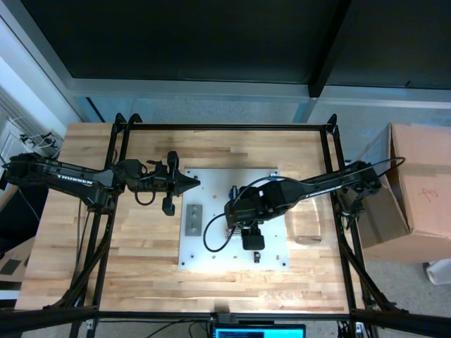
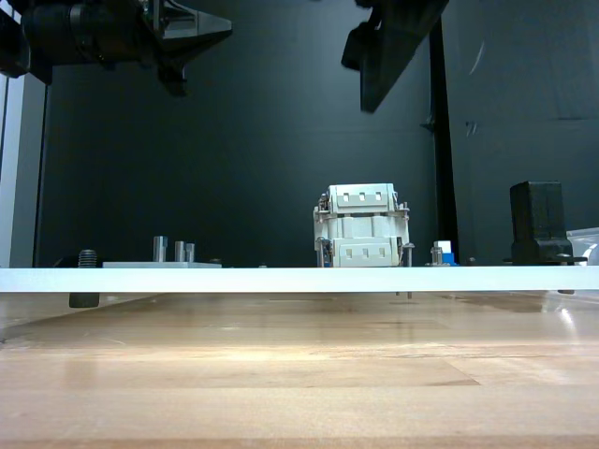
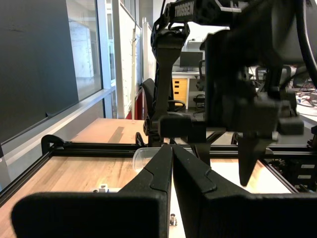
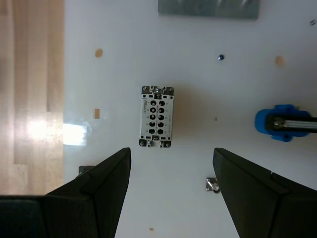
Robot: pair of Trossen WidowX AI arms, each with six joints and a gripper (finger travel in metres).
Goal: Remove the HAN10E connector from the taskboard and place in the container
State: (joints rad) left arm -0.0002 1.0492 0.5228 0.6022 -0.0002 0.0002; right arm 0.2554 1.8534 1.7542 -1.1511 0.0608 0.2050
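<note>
The HAN10E connector point(image 4: 156, 117) is a pale grey rectangular block with ten dark round contact holes in two rows of five and small metal screws at each short end. It stands upright on the white taskboard point(image 4: 198, 74), held by nothing. In the low view it shows as two stacked tiers point(image 2: 361, 227) with screw posts at its sides. The right pincer point(image 4: 172, 151) hangs above it, looking straight down, its black fingers point(image 4: 106, 183) spread wide apart and clear of the connector. A blue part point(image 4: 277, 122) sits on the board near the connector, and a grey metal block point(image 4: 208, 7) lies farther off. The left pincer point(image 1: 199, 181) hovers over the board's left edge, well apart from the connector, fingers point(image 3: 158, 168) pressed together on nothing. A clear container point(image 1: 304, 241) rests on the wooden table point(image 1: 141, 282) just right of the board
</note>
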